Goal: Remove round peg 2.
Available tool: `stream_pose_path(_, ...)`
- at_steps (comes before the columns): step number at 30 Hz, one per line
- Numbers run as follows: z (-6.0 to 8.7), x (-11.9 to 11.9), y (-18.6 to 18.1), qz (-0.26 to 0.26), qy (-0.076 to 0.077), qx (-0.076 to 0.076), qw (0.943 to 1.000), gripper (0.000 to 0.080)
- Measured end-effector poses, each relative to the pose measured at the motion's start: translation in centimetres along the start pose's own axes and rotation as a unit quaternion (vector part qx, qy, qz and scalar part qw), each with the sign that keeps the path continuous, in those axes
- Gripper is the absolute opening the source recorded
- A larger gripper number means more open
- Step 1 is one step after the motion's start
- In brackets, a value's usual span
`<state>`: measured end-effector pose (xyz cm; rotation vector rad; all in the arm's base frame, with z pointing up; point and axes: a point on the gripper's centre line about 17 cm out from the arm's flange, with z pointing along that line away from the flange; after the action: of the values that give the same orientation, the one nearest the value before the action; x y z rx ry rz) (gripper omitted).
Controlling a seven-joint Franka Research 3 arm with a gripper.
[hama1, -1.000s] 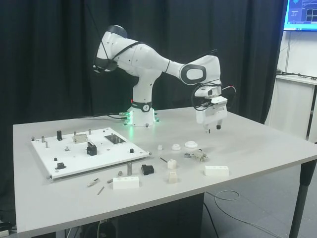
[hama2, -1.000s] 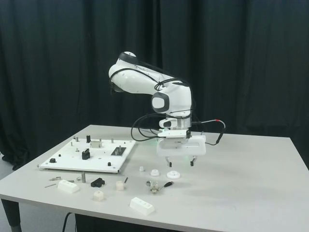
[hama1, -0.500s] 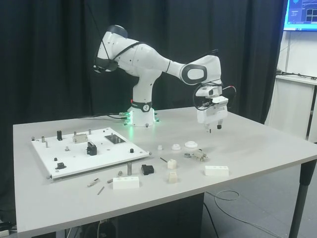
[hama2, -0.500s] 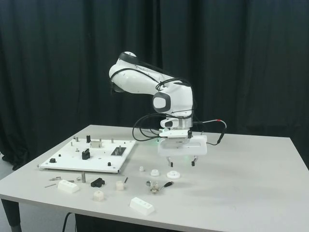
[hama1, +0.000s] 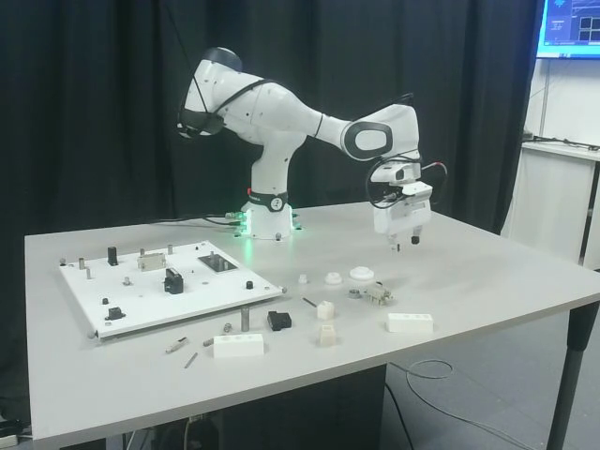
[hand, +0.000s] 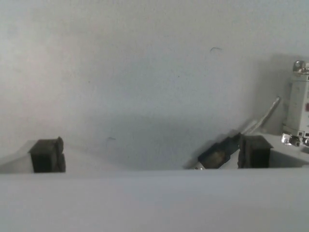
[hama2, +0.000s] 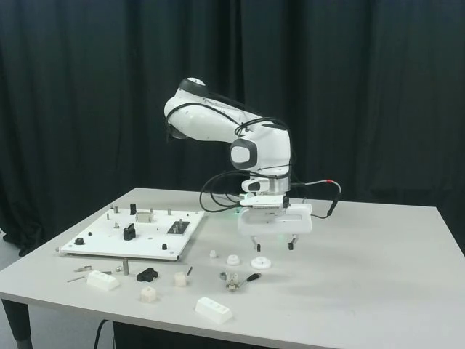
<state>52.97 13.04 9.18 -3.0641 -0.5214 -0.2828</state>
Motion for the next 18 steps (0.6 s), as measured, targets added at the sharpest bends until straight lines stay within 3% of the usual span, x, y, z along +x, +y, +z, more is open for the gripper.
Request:
stream_pose_path(9,0.1,-0.1,1.3,0.007,-0.009,-0.013,0.9998,0.08)
stream_pose_path(18,-0.4,-1.0,6.1,0.023,-0.035,-0.058,0.9975,0.08)
